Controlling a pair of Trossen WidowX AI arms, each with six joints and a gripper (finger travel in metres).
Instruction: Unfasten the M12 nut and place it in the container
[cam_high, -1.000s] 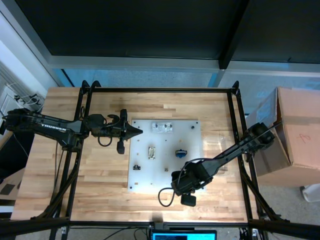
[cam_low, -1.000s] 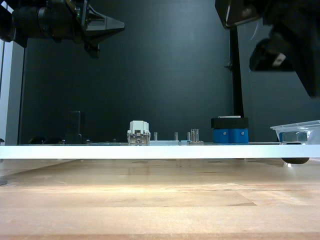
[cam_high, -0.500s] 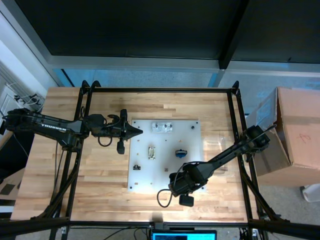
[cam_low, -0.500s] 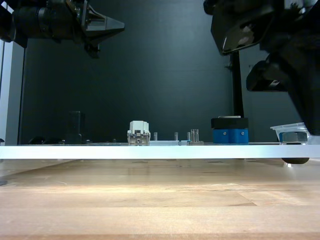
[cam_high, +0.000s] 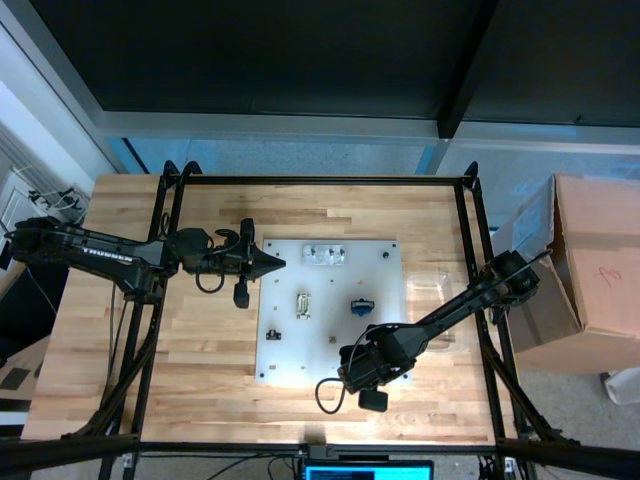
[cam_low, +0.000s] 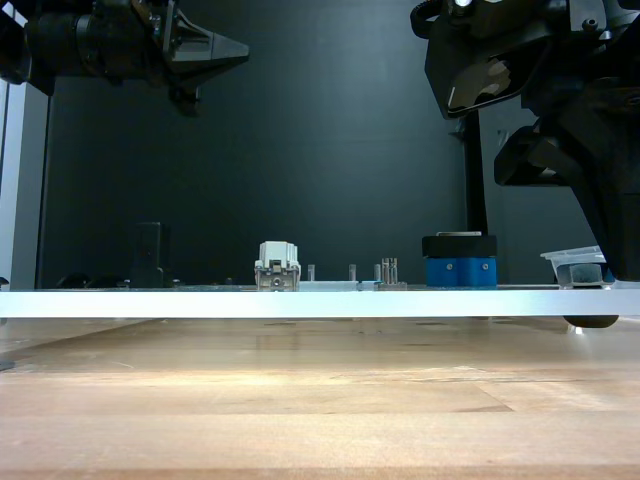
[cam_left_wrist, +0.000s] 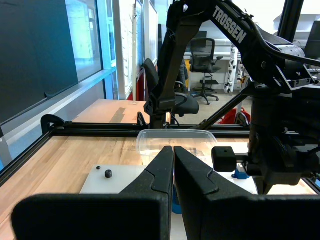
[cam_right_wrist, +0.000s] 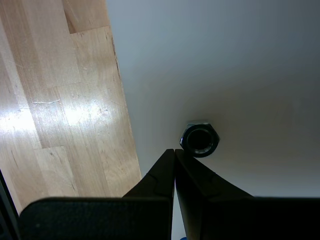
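You're hovering R gripper (cam_right_wrist: 174, 150) lower centre of high view, clenched empty, beside M12 nut (cam_right_wrist: 199, 139) on its stud; prob light, stiff, slick: pinch 2 opposite flats. L gripper (cam_high: 281, 263) hanging mid-left, clenched.

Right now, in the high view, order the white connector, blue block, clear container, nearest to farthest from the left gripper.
From the left gripper at the board's left edge:
1. White connector, left-centre.
2. Blue block, right-centre.
3. Clear container, beyond the right edge.
Right gripper: beside the nut, near-right.
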